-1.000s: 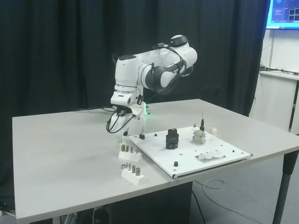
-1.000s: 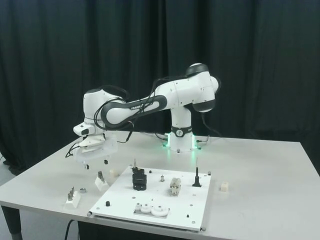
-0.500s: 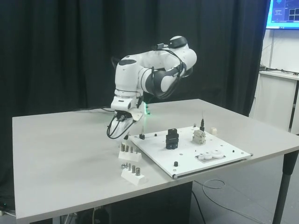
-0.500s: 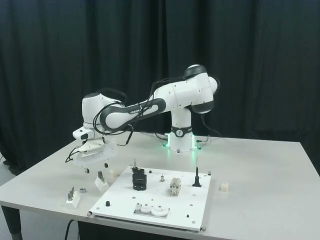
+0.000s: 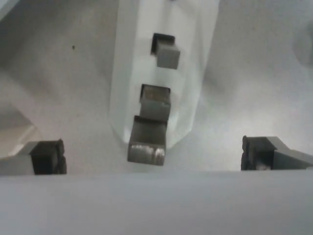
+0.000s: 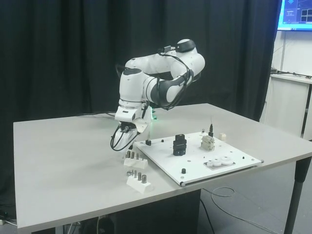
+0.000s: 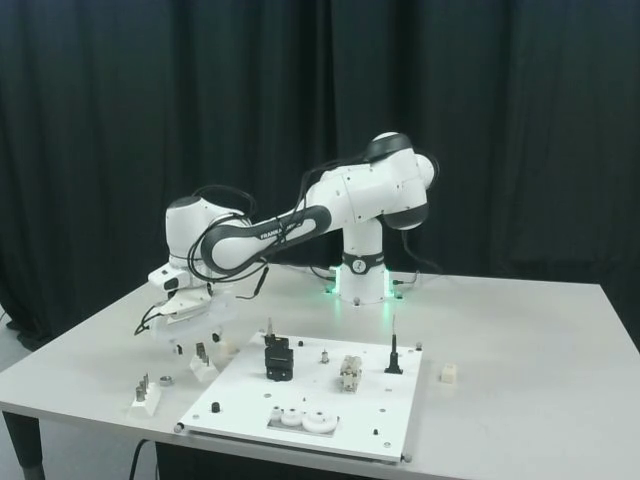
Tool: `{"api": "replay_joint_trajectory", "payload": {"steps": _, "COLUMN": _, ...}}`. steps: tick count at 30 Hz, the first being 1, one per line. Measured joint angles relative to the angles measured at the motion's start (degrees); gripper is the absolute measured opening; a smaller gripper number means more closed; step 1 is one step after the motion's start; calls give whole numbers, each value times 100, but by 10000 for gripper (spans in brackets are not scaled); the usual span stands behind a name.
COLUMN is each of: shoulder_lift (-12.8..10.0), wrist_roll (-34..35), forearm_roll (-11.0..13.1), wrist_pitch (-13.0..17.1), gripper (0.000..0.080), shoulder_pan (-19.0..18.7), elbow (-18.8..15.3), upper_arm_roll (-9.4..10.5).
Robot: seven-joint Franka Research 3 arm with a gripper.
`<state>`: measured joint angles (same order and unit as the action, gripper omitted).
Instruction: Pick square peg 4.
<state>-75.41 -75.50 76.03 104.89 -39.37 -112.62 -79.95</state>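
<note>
A white holder [image 5: 127, 73] carries three grey square pegs in a row. The end peg [image 5: 147, 140] lies midway between my fingertips, with the middle peg [image 5: 155, 101] and the far peg [image 5: 167, 51] beyond it. My gripper [image 5: 154, 156] is open, with one black fingertip [image 5: 46, 156] on each side of the end peg and wide gaps to it. In the first room view the gripper [image 6: 129, 145] hangs just over the holder [image 6: 135, 162], left of the white board [image 6: 234, 168]. The second room view shows the gripper [image 7: 196, 343] over that holder [image 7: 203, 366].
A second white holder [image 6: 139, 182] with several round pegs stands nearer the table's front edge, also seen in the second room view [image 7: 147, 394]. The white board bears a black block [image 6: 179, 145], a small fixture [image 6: 207, 143], white gears [image 6: 220, 163] and a thin upright pin [image 6: 211, 127].
The arm has lowered the gripper from well above the table to just over the square-peg holder. The fingers stayed open. No peg has moved.
</note>
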Motion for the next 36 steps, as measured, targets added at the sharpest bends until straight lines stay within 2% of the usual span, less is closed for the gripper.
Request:
{"api": "replay_joint_trajectory", "payload": {"steps": 20, "shoulder_lift": 0, "wrist_roll": 166, "forearm_roll": 57, "wrist_pitch": 3, "gripper": 800, "shoulder_pan": 1, "elbow": -50, "upper_arm_roll": 87}}
{"api": "replay_joint_trajectory", "payload": {"steps": 21, "shoulder_lift": 0, "wrist_roll": 182, "forearm_roll": 60, "wrist_pitch": 3, "gripper": 680, "shoulder_pan": 1, "elbow": -53, "upper_arm_roll": 88}}
{"api": "replay_joint_trajectory", "payload": {"steps": 26, "shoulder_lift": 0, "wrist_roll": 237, "forearm_roll": 93, "wrist_pitch": 3, "gripper": 680, "shoulder_pan": -1, "elbow": -66, "upper_arm_roll": 98}}
{"api": "replay_joint_trajectory", "payload": {"steps": 27, "shoulder_lift": 0, "wrist_roll": 246, "forearm_roll": 99, "wrist_pitch": 3, "gripper": 504, "shoulder_pan": -1, "elbow": -67, "upper_arm_roll": 99}}
{"api": "replay_joint_trajectory", "payload": {"steps": 34, "shoulder_lift": 0, "wrist_roll": 287, "forearm_roll": 125, "wrist_pitch": 3, "gripper": 504, "shoulder_pan": -5, "elbow": -71, "upper_arm_roll": 106}}
{"api": "replay_joint_trajectory", "payload": {"steps": 35, "shoulder_lift": 0, "wrist_roll": 289, "forearm_roll": 128, "wrist_pitch": 4, "gripper": 300, "shoulder_pan": -5, "elbow": -70, "upper_arm_roll": 106}}
{"api": "replay_joint_trajectory", "payload": {"steps": 36, "shoulder_lift": 3, "wrist_roll": 291, "forearm_roll": 130, "wrist_pitch": 3, "gripper": 153, "shoulder_pan": -6, "elbow": -71, "upper_arm_roll": 106}}
